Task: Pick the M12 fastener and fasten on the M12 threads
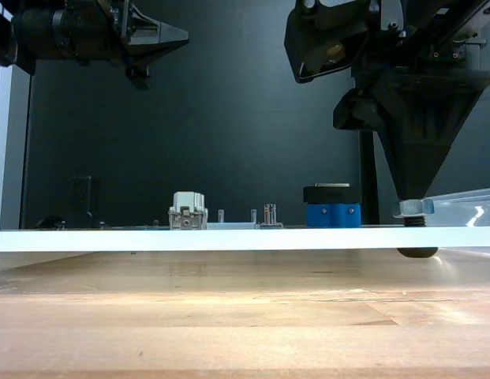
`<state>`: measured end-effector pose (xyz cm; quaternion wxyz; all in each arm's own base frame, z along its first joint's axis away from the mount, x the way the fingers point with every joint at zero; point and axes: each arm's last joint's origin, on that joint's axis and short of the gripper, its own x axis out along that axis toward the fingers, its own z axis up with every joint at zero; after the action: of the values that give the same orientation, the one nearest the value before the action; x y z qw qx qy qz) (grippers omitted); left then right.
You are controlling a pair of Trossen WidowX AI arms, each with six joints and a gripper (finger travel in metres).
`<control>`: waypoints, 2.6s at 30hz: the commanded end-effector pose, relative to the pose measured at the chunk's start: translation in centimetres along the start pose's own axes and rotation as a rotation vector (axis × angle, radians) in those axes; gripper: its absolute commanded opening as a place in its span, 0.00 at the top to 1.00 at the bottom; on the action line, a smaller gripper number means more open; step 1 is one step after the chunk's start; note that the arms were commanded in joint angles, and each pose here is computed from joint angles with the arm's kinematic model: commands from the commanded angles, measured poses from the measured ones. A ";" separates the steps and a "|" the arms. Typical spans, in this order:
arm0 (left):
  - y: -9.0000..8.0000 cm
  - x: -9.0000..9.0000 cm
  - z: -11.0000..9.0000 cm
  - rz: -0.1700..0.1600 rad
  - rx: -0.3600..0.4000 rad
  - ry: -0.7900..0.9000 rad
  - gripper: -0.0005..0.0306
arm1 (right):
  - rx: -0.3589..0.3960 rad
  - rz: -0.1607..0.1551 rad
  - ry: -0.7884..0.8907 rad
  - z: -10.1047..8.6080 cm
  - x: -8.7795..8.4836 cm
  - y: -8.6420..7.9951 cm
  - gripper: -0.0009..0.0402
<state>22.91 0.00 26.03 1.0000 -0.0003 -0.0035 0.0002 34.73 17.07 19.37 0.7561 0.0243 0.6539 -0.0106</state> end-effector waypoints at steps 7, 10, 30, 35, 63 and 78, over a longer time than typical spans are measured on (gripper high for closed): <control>0.0 0.0 0.0 0.000 0.000 -0.001 0.98 | 0.000 0.002 -0.005 -0.1 0.2 0.1 0.98; 0.0 0.0 0.0 0.000 0.000 -0.001 0.98 | -0.001 0.022 0.004 -0.1 0.3 0.1 0.98; 0.0 0.0 0.0 0.000 0.000 0.000 0.98 | -0.018 0.078 0.049 -0.4 -0.2 0.1 0.98; 0.0 0.0 0.0 0.000 0.000 -0.001 0.98 | 0.018 0.003 0.010 -0.3 -0.2 -0.1 0.98; 0.0 0.0 0.0 0.000 0.000 0.000 0.98 | -0.038 0.251 0.156 -0.8 0.0 0.6 0.98; 0.0 0.0 0.0 0.000 0.000 0.000 0.98 | 0.036 -0.018 -0.026 0.0 0.2 -0.1 0.98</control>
<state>22.92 0.00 26.05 1.0000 -0.0003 -0.0039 0.0002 34.68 16.99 19.51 0.7637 0.0346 0.6442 -0.0251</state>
